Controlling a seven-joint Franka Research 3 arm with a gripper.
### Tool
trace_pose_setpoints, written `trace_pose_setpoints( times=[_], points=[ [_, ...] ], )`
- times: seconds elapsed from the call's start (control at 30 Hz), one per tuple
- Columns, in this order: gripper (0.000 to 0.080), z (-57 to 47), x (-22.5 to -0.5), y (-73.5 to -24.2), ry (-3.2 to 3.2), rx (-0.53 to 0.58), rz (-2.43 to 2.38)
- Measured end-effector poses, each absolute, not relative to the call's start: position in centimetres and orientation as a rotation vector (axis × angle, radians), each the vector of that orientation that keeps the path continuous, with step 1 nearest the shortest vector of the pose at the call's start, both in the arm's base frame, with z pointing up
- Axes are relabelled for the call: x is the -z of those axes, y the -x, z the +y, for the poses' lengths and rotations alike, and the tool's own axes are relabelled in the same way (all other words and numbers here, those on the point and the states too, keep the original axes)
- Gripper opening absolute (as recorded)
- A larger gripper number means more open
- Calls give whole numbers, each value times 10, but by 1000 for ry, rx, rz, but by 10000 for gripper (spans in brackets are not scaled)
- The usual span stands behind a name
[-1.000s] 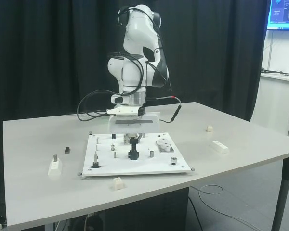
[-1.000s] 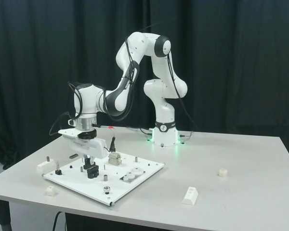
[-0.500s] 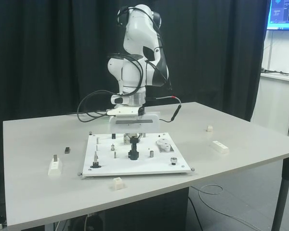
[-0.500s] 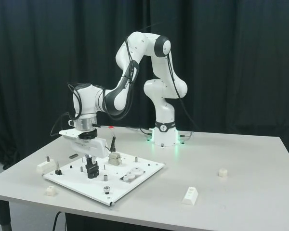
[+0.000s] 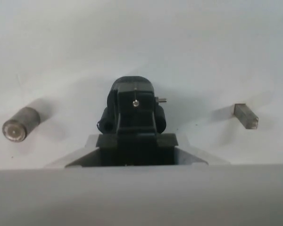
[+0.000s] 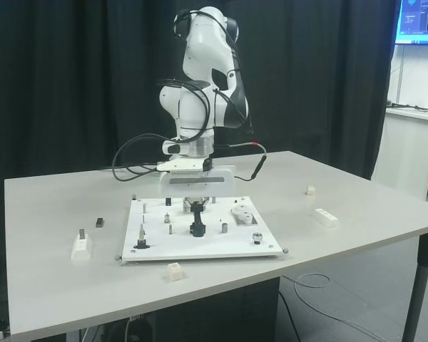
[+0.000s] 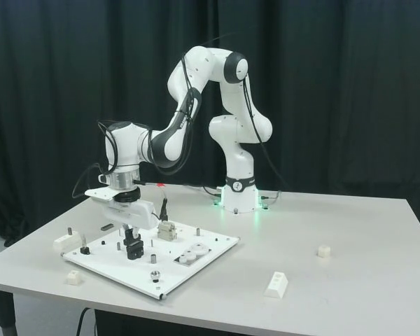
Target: Insert D-SUB.
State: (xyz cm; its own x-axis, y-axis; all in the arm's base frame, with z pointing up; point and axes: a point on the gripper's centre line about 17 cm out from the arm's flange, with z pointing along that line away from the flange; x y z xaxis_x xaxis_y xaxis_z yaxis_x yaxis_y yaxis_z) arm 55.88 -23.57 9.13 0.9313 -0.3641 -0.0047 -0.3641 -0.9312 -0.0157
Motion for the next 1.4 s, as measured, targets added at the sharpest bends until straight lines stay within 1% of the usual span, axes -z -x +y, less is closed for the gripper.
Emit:
trace_pose_setpoints(
  times=[0.53, 1.4],
  points=[
    [153, -230, -91, -555, 3063, -31, 571],
    [153, -229, -88, -556, 3072, -15, 553]
  ],
)
